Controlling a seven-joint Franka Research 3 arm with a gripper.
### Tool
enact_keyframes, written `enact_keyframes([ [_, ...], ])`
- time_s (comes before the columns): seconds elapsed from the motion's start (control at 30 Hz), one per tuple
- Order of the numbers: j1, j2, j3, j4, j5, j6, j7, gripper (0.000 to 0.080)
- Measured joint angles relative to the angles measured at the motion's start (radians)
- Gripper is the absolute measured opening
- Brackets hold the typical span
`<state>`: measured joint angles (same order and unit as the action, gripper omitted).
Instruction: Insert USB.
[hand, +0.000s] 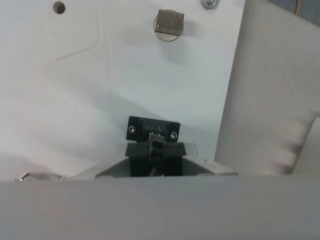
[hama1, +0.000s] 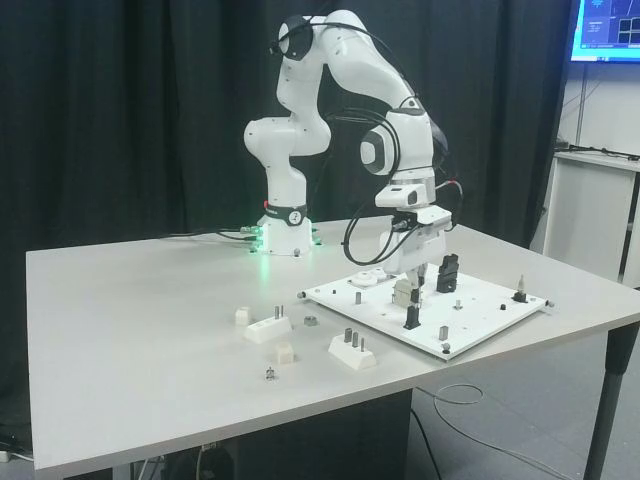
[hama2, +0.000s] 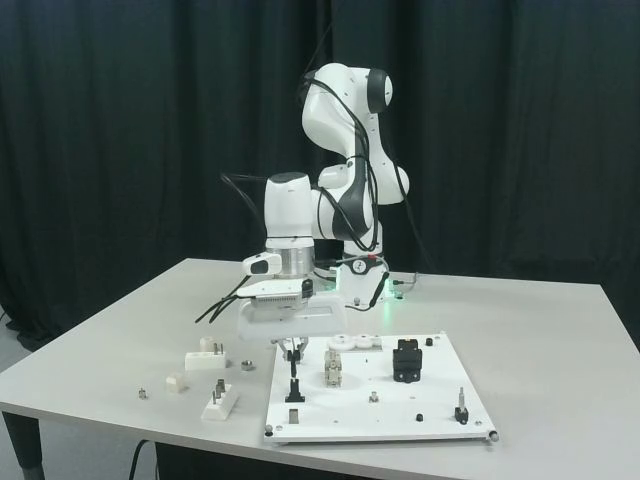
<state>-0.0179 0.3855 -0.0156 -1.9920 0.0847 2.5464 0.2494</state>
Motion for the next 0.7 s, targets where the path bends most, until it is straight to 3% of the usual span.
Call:
enact_keyframes([
  [0.7, 0.0, 0.0, 0.0, -0.014, 0.0, -0.002, 0.0, 0.0051],
])
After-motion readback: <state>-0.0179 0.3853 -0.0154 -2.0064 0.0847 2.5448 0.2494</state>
